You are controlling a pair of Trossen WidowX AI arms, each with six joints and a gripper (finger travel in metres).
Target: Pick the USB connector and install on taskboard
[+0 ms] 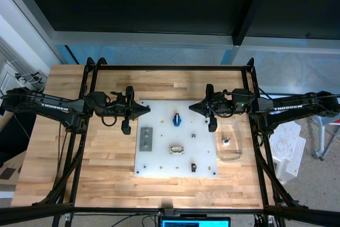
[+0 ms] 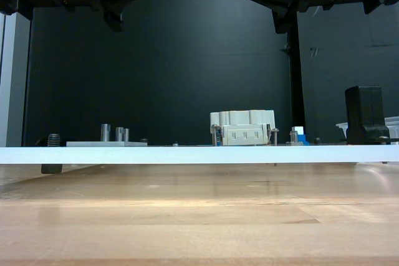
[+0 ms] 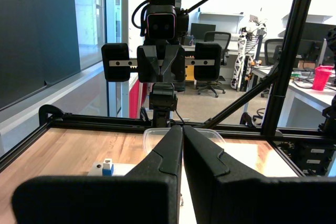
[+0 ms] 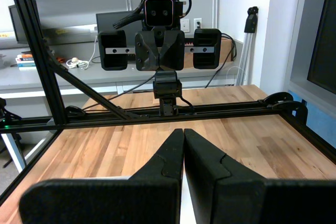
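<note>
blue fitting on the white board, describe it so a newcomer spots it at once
Find the large flat white square taskboard on the wooden table. Above its far edge the left gripper and right gripper hover, fingers shut. Below, between them, stands the small blue fitting, the only blue piece; the grey rectangular block and beige connector lie nearer.

Taskboard [image 1: 159, 166] at the middle of the table [image 1: 58, 147], rectangular block [image 1: 145, 137] on its left part, fitting [image 1: 177, 119] behind the multi-pin connector [image 1: 177, 150], tray [image 1: 236, 157] just right of the board (a small piece inside), left pincer [image 1: 148, 109] above its far left corner, right pincer [image 1: 190, 106] above its far edge, tips facing, well apart.
</note>
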